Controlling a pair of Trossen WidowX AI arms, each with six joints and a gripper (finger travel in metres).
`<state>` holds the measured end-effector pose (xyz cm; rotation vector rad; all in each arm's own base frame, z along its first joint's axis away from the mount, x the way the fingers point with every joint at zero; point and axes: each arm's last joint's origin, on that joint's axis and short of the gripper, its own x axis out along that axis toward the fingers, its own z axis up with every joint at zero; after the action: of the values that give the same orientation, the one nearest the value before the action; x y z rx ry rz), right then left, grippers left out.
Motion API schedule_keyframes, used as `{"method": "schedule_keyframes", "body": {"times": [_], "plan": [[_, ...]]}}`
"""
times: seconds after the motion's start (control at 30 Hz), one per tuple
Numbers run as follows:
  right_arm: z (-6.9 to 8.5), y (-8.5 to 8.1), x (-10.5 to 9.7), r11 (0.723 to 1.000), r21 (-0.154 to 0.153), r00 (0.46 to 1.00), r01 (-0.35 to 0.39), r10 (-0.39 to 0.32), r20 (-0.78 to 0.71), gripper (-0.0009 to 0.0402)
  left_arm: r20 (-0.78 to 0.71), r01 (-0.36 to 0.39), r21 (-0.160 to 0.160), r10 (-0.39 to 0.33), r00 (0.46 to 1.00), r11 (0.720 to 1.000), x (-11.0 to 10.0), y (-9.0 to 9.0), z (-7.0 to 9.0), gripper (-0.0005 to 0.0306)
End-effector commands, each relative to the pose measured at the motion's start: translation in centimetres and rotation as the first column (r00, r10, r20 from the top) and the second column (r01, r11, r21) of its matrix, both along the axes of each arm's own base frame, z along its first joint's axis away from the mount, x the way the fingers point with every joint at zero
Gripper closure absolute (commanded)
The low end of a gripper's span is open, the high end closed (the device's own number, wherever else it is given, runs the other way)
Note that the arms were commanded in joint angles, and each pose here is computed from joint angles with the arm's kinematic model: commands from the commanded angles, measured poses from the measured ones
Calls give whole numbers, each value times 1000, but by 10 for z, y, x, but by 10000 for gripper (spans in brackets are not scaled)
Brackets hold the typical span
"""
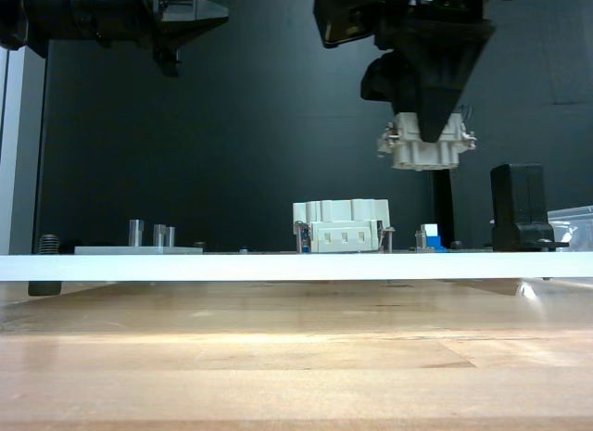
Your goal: Pick the HAN10E connector and install on the hub
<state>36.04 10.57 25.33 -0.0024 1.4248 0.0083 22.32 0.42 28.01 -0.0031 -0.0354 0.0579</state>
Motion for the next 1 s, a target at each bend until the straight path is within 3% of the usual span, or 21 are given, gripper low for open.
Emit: {"method": "schedule_keyframes", "body": {"times": [0.03, 0.37, 0.9, 1.0], "plan": [[-1, 1, 8, 1000, 1, 1000, 4, -4, 3, 341, 0, 0, 0, 0, 1000, 1000, 0, 0, 0, 300], [-5, 7, 39, 1000, 6, 1000, 8, -8, 12, 293, 0, 0, 0, 0, 1000, 1000, 0, 0, 0, 300], [-11, 6, 74, 1000, 7, 999, 9, -10, 47, 55, 0, 0, 0, 0, 1000, 1000, 0, 0, 0, 300], [-11, 3, 75, 1000, -22, 998, 10, -9, 60, 36, 0, 0, 0, 0, 1000, 1000, 0, 0, 0, 300]]}}
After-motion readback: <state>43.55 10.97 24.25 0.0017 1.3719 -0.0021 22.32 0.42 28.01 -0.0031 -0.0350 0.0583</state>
